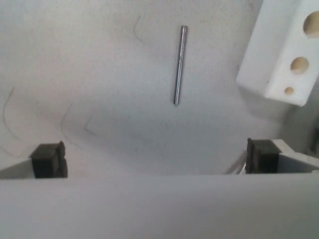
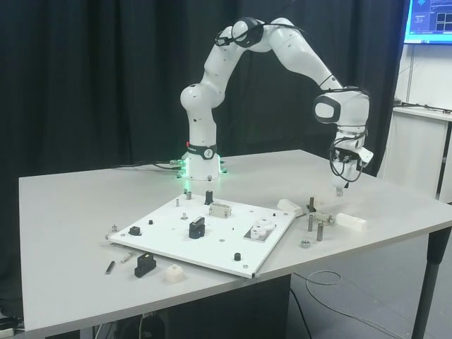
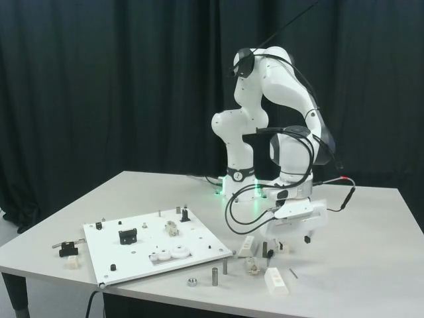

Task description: Remove round peg 2.

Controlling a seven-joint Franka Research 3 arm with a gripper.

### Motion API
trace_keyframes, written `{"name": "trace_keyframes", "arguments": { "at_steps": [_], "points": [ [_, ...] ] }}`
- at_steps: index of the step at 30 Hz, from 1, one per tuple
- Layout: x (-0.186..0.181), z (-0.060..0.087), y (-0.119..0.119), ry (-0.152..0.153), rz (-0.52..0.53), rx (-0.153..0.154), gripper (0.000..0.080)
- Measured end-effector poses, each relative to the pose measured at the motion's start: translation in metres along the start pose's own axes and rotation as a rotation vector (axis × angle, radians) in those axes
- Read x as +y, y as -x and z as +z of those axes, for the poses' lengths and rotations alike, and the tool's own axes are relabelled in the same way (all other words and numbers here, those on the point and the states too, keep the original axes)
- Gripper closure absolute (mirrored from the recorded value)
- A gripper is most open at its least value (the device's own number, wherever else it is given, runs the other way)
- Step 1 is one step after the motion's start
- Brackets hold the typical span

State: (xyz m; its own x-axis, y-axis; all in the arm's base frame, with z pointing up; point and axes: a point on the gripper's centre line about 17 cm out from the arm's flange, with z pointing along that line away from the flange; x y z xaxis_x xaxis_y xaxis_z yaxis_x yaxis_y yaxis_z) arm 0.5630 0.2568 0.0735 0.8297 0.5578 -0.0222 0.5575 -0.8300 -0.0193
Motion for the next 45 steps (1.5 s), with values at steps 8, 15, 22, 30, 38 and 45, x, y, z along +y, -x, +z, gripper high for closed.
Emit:
{"name": "trace_keyframes", "arguments": {
  "at_steps": [8, 15, 22, 30, 38, 45],
  "points": [
    [0.012, -0.004, -0.001, 0.022, -0.005, 0.001, 0.0003],
    [0.036, -0.011, 0.003, 0.063, -0.019, -0.019, 0.0003],
    [0.077, -0.021, 0.020, 0.115, -0.026, -0.077, 0.0003],
    [0.132, -0.031, 0.052, 0.149, -0.037, -0.157, 0.0003],
    [0.184, -0.045, 0.090, 0.152, -0.043, -0.219, 0.0003],
    [0.221, -0.059, 0.128, 0.132, -0.050, -0.268, 0.0003]
  ]
}}
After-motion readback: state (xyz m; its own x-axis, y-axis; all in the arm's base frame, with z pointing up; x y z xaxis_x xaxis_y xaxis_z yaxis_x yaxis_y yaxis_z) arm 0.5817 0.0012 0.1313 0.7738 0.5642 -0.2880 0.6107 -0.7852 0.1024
